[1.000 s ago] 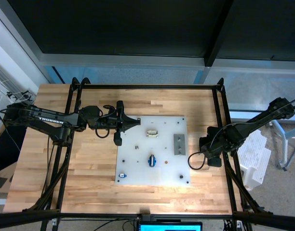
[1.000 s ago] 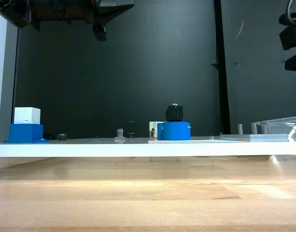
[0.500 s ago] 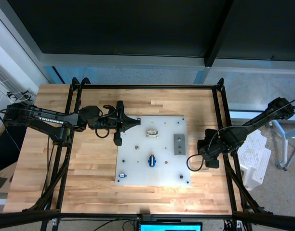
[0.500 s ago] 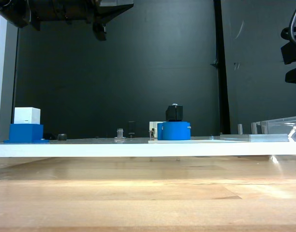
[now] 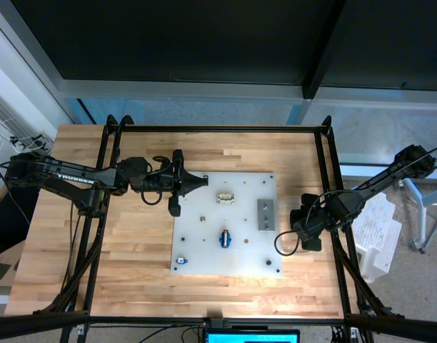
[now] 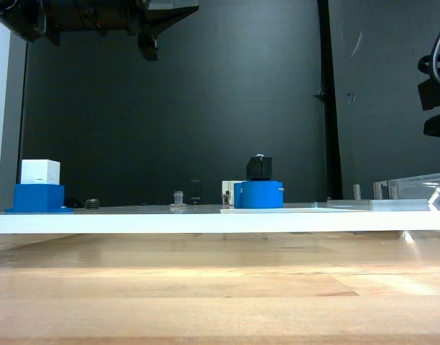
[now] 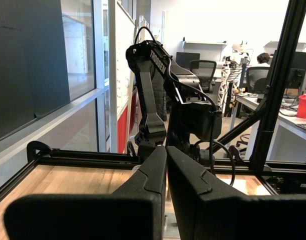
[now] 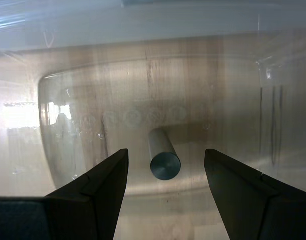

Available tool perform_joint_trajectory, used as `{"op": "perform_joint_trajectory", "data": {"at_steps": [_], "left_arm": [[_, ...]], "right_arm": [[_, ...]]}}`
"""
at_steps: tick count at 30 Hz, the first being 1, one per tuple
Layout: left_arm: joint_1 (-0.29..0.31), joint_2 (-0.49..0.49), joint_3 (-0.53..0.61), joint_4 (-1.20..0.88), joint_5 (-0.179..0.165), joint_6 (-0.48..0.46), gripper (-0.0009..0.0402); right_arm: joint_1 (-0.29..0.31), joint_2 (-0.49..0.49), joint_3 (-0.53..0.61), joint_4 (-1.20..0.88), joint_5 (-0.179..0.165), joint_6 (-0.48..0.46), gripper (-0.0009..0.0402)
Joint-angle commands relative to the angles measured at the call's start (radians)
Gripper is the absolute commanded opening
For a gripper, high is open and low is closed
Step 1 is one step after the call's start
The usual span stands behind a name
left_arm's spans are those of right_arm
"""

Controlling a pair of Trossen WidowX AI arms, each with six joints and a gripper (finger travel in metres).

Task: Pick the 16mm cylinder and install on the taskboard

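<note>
Setting: robotics lab within an open office. Beyond your left gripper (image 7: 166,155): office chairs (image 7: 202,72), desks (image 7: 295,125), a seated person (image 7: 263,59). Around your right gripper (image 5: 306,236): black frame (image 5: 218,129), wooden bench (image 5: 133,279)

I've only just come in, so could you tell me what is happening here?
The right gripper hovers open over the clear tray at the right edge of the table. The 16mm cylinder lies in the tray below it, not yet gripped. The left gripper hangs shut above the far left corner of the taskboard, holding nothing.
</note>
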Motion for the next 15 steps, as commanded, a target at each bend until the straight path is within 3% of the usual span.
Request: {"op": "perform_joint_trajectory", "data": {"at_steps": [1, 15], "left_arm": [[0.0, 0.0, 0.0, 0.0, 0.0, 0.0, 0.0001], [0.0, 0.0, 0.0, 0.0, 0.0, 0.0, 0.0001]], "right_arm": [[0.001, 0.0, -0.008, 0.003, -0.001, 0.001, 0.0207], [0.002, 0.007, -0.028, 0.032, -0.002, 0.0, 0.0183]]}}
